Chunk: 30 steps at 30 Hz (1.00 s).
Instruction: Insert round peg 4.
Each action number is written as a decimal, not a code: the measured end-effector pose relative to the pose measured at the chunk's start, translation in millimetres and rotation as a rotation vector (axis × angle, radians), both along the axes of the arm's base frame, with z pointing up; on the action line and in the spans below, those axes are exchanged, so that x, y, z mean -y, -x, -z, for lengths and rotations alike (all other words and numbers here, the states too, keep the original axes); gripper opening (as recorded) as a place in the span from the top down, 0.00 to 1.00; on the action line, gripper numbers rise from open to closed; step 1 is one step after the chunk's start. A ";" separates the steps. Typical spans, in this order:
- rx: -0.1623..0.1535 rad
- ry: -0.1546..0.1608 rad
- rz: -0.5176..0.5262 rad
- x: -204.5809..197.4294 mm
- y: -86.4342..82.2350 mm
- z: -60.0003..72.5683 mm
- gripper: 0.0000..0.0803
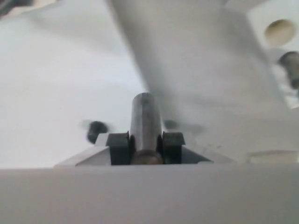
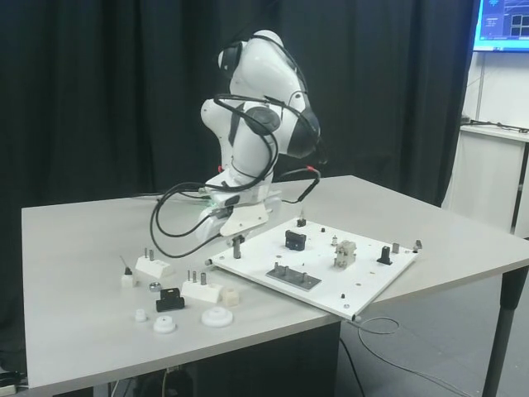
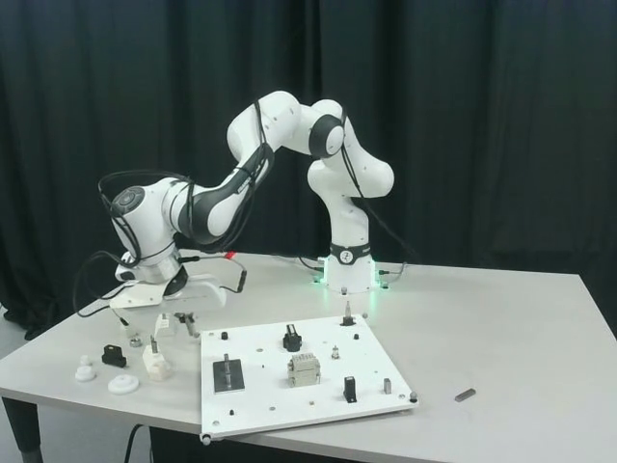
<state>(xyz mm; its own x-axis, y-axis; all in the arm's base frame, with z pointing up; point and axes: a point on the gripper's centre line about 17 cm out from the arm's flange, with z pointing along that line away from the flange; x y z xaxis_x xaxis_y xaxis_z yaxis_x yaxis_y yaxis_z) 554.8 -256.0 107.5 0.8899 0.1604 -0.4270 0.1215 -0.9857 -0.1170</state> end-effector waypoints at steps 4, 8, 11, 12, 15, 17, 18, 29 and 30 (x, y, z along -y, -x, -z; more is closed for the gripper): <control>-0.015 0.004 0.034 -14.9 7.1 -3.4 0.82; -0.031 0.007 0.063 -30.5 15.8 -6.3 0.82; -0.040 0.012 0.084 -41.5 22.3 -8.2 0.82; -0.041 0.014 0.090 -45.4 24.5 -8.7 0.82; -0.043 0.016 0.098 -56.1 30.4 -9.4 0.82; -0.038 0.018 0.102 -62.8 33.4 -9.0 0.82; -0.035 0.018 0.104 -65.9 35.1 -8.7 0.82; 0.047 0.015 0.099 -97.3 44.3 3.4 0.82; 0.057 0.015 0.101 -99.8 44.5 5.1 0.82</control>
<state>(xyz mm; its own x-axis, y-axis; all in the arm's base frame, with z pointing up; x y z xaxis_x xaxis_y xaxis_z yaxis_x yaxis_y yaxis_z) 510.3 -156.1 102.4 0.9240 0.0623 -0.3774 0.0271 -0.9948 -0.0979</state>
